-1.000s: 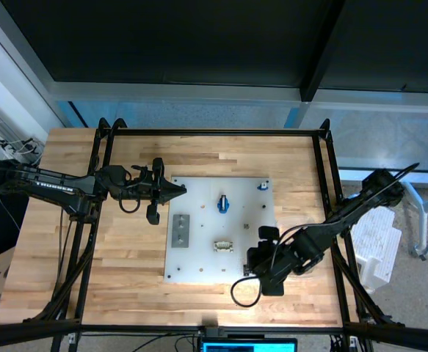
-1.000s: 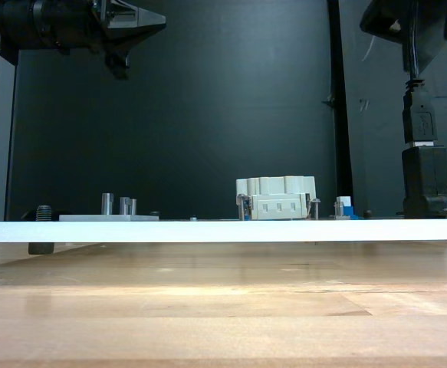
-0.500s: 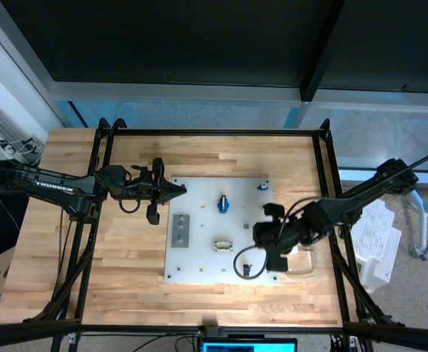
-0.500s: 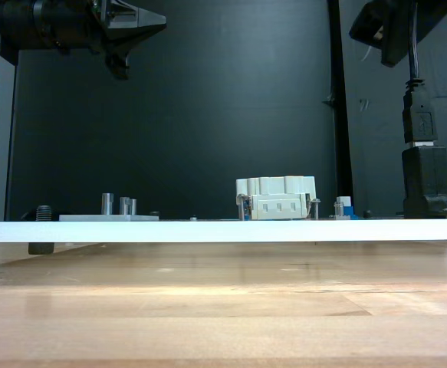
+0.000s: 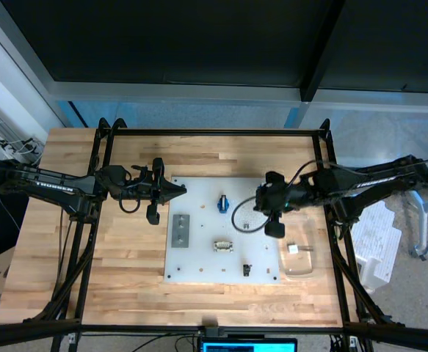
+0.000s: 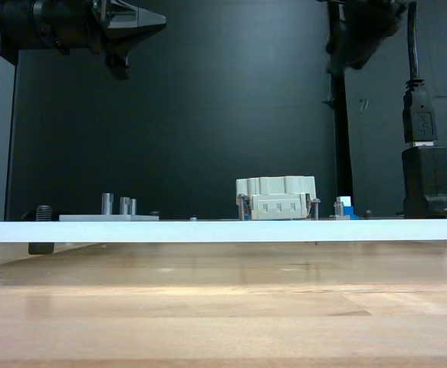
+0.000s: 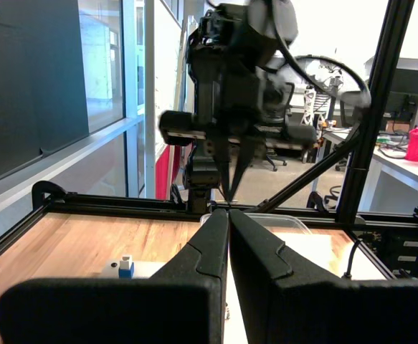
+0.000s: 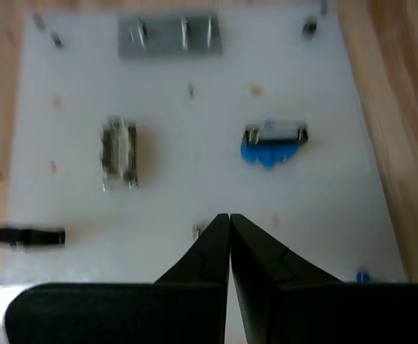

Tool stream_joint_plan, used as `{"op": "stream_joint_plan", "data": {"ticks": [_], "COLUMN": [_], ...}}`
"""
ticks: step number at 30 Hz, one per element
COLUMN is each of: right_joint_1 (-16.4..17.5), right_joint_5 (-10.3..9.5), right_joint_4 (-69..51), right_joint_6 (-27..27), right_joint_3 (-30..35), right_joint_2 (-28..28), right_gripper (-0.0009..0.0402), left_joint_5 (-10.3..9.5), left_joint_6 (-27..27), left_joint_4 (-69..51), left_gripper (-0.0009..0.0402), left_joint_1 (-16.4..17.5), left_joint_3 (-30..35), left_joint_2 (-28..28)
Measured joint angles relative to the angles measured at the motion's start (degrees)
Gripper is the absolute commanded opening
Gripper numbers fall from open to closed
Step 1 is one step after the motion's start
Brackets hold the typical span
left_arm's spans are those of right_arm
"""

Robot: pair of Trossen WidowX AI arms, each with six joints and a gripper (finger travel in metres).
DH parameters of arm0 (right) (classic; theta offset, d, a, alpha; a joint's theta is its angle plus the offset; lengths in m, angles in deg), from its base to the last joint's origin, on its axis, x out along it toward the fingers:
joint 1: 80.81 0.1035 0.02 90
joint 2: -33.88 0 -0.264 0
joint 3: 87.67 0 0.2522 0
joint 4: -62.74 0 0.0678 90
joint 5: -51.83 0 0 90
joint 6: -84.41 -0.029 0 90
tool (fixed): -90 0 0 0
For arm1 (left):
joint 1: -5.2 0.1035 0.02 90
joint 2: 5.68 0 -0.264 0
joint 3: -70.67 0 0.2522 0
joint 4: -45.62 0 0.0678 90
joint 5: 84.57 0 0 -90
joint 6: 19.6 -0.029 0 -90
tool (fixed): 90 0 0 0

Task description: Pick the USB connector and install on taskboard

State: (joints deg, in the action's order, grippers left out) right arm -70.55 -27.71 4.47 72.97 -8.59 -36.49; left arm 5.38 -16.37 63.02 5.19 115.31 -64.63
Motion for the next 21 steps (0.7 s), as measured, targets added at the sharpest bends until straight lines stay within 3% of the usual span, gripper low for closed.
{"op": "stream_joint_plan", "data": {"ticks": [5, 13, 18, 21], "right_joint_1": [-4.1, -10.6, -11.7, -12.4], "right_joint_5": [-0.66, -8.37, -8.87, -10.47], "right_joint_4": [11.3, 30.6, 40.9, 46.7], "right_joint_6": [3.3, 5.9, 7.3, 7.4], "right_joint_3": [-5.6, -14.4, -18.4, -20.1], "right_joint_2": [5.3, 10.8, 11.9, 12.0], "right_gripper": [0.0, 0.0, 0.0, 0.0], "left_joint_5": [-0.02, -0.02, -0.02, -0.02], "left_joint_6": [0.0, 0.0, 0.0, 0.0], "left_joint_4": [0.0, 0.0, 0.0, 0.0], "left_gripper": [0.0, 0.0, 0.0, 0.0], "left_joint_1": [0.0, 0.0, 0.0, 0.0], "left_joint_3": [0.0, 0.0, 0.0, 0.0], "left_joint_2": [0.0, 0.0, 0.0, 0.0]}}
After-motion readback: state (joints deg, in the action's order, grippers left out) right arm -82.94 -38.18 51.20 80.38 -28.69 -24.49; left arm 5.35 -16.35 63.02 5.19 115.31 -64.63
